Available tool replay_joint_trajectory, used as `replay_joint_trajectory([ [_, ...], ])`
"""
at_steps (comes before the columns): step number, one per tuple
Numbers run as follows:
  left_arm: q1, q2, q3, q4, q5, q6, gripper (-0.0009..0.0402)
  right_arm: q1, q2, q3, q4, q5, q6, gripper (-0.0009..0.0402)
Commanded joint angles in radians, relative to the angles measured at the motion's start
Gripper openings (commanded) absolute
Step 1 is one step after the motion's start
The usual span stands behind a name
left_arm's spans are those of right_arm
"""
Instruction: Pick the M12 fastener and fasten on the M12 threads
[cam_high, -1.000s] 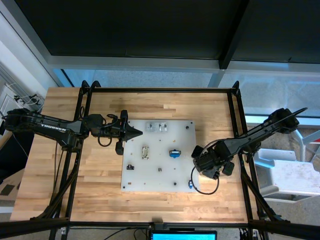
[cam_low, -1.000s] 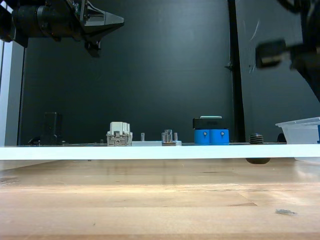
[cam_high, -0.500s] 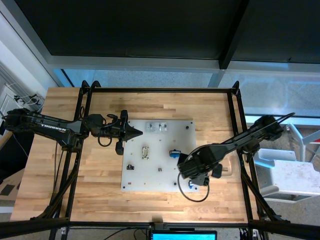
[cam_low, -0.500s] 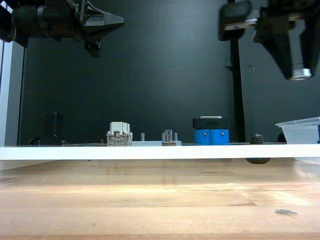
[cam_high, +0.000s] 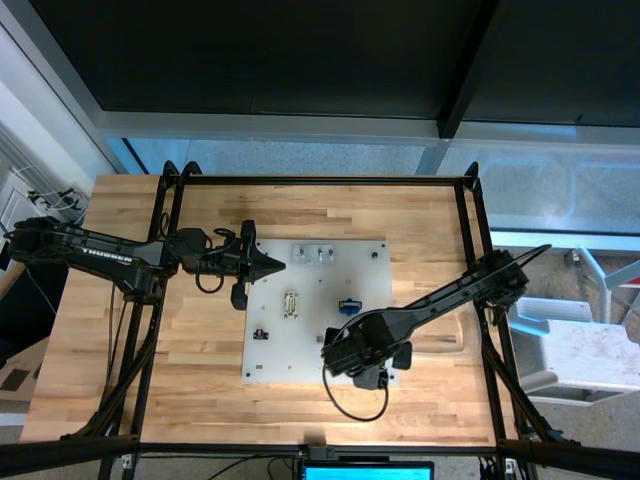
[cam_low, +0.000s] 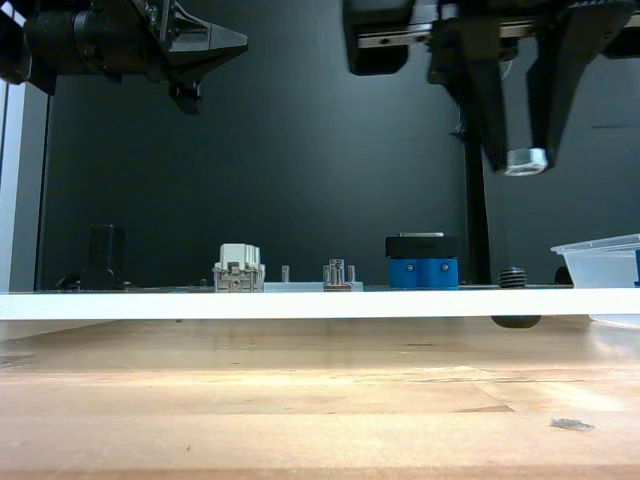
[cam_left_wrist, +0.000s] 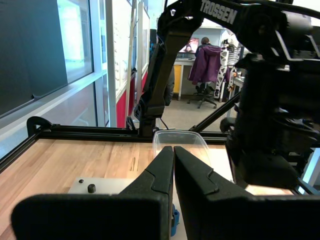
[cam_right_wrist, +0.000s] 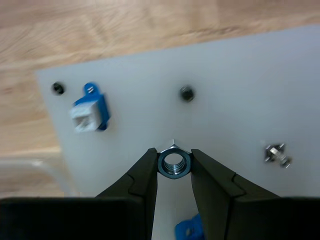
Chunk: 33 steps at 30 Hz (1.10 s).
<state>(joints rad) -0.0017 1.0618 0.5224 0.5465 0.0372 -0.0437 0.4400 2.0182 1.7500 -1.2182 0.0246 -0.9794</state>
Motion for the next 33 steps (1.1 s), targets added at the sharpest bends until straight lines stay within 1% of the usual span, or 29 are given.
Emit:
replay_joint_trajectory([
  [1,0.0,0.0,0.0,0.0,0.0,0.0,0.0,0.001,0.043,0.038,0.0,0.0,-0.009,0.0004],
  [4,0.0,0.0,0.0,0.001,0.0,0.0,0.0,0.002,0.07,0.056,0.007,0.0,-0.032,0.0004],
  [16,0.0,0.0,0.0,0.0,0.0,0.0,0.0,0.006,0.116,0.054,0.047,0.0,-0.035,0.0004],
  [33,0.0,0.0,0.0,0.0,0.0,0.0,0.0,0.023,0.127,0.051,0.061,0.0,-0.035,0.0004],
])
